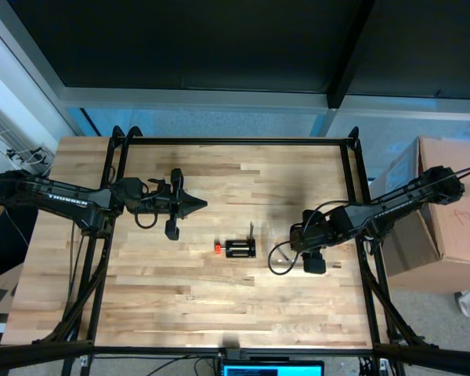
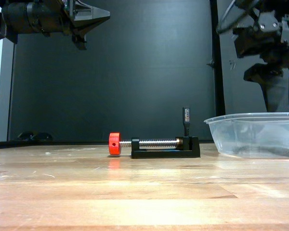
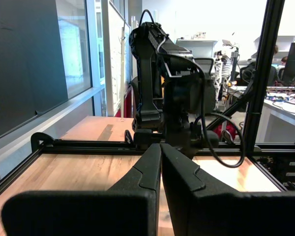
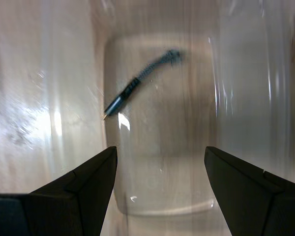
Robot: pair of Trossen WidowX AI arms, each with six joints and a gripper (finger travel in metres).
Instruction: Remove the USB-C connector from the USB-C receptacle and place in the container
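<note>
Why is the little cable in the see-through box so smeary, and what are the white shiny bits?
Right wrist view: the USB-C connector, loose in the container under the open right gripper, is blurred; white patches are glare on the plastic. Left wrist view: the shut left gripper, raised over the table, looks sharp.

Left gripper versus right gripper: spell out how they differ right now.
1. The left gripper has its fingers shut together; the right gripper has them spread open.
2. The left gripper hangs left of the clamp; the right gripper hangs over the clear container.
3. The left gripper points level; the right gripper points down at the USB-C connector lying free in the container.
Shared: both are raised, and neither holds anything.
</note>
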